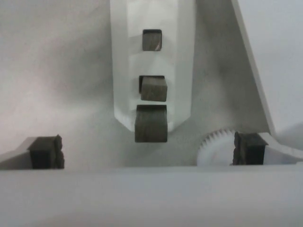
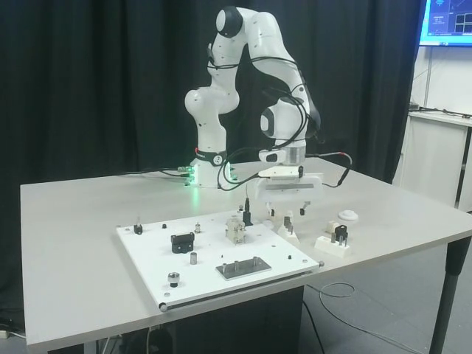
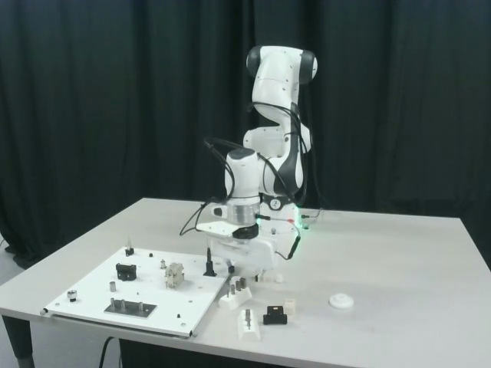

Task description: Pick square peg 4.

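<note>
- Gripper [image 1: 147, 151] jaws are spread wide and hold nothing; the two black fingertip pads [image 1: 46, 152] sit far apart in the wrist view.
- A white peg holder [image 1: 152, 61] lies on the table under the gripper, centred in the gap between the pads.
- Three dark square pegs stand in a row in the holder. The nearest square peg [image 1: 151, 123] is at the holder's end, in line with the middle of the jaws but below the pads, not touched.
- The middle peg [image 1: 153, 88] and far peg [image 1: 152, 39] follow along the holder, away from the gripper.
- Cannot tell from the pictures which one is numbered 4.
- A white gear [image 1: 216, 149] lies on the table just beside one pad.
- Arm [image 2: 251, 81] pose: elbow high, forearm folded down, wrist vertical, gripper pointing straight down just above the holder, beside the edge of the white assembly board [image 2: 147, 254].
- A black part on a white block [image 2: 339, 236] and a white disc [image 2: 348, 214] sit near, on the grey table [image 2: 74, 214].
</note>
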{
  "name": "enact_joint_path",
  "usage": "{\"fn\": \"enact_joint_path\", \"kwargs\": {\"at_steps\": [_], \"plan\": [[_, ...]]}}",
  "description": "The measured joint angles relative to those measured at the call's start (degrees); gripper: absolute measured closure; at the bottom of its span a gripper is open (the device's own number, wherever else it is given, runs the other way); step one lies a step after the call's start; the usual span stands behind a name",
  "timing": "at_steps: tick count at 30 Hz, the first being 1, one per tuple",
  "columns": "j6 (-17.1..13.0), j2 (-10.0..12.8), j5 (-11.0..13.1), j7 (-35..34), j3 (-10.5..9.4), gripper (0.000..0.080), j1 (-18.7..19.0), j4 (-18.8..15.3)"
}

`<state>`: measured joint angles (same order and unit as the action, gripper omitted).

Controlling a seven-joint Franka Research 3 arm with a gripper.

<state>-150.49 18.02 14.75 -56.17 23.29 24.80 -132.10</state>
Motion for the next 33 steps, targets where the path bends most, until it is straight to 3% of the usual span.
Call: {"fn": "enact_joint_path", "kwargs": {"at_steps": [33], "plan": [[-0.96, 2.83, 0.09, 0.54, -0.61, 0.0003, -0.08, 1.09]]}}
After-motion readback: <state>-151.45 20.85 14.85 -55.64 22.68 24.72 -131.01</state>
